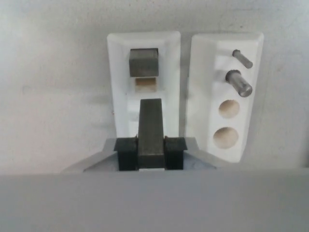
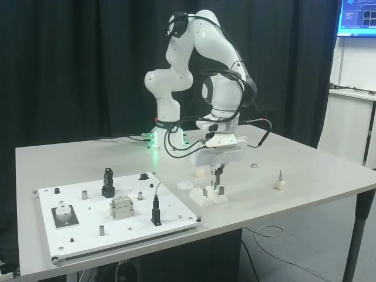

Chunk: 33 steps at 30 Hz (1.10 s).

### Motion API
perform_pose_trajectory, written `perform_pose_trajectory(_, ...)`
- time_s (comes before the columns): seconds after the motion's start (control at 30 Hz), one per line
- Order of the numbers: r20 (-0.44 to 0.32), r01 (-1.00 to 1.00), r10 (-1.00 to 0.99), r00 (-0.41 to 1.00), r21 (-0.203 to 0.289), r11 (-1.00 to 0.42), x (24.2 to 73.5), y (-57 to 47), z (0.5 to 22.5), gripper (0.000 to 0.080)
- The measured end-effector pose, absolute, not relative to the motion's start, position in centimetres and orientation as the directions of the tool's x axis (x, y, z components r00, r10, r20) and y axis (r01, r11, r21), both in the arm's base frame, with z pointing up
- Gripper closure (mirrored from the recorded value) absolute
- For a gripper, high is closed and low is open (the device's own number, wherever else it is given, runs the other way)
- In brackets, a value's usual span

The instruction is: Insert square peg 3.

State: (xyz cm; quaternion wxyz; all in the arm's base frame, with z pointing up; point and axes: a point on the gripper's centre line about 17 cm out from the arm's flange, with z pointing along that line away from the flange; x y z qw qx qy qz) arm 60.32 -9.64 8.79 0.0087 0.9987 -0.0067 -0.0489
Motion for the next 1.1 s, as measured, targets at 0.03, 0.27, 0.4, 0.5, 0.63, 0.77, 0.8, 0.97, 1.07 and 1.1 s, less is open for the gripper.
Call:
perform_pose_trajectory(0.03, -0.096, -0.013, -0.014, 0.995, 0.017, -1.000, 60.3, -9.6, 8.9, 0.0691)
perform_pose_trajectory(0.27, -0.091, -0.011, -0.012, 0.996, 0.014, -1.000, 60.2, -9.6, 9.3, 0.0691)
perform_pose_trajectory(0.4, -0.087, -0.003, -0.004, 0.996, 0.013, -1.000, 60.3, -9.5, 9.6, 0.0691)
perform_pose_trajectory(0.5, -0.081, 0.006, 0.005, 0.997, 0.012, -1.000, 60.5, -9.5, 9.9, 0.0691)
perform_pose_trajectory(0.63, -0.066, 0.017, 0.016, 0.998, 0.013, -1.000, 60.9, -9.7, 10.5, 0.0691)
perform_pose_trajectory(0.77, -0.048, 0.029, 0.028, 0.998, 0.021, -0.999, 61.5, -10.3, 11.5, 0.0691)
perform_pose_trajectory(0.8, -0.043, 0.032, 0.031, 0.999, 0.023, -0.999, 61.7, -10.5, 11.7, 0.0691)
perform_pose_trajectory(0.97, -0.018, 0.052, 0.051, 0.999, 0.035, -0.998, 62.5, -11.9, 13.2, 0.0691)
perform_pose_trajectory(1.07, -0.007, 0.071, 0.071, 0.997, 0.043, -0.997, 62.8, -13.0, 14.2, 0.0691)
perform_pose_trajectory(1.1, -0.005, 0.078, 0.078, 0.997, 0.045, -0.996, 62.8, -13.4, 14.4, 0.0691)
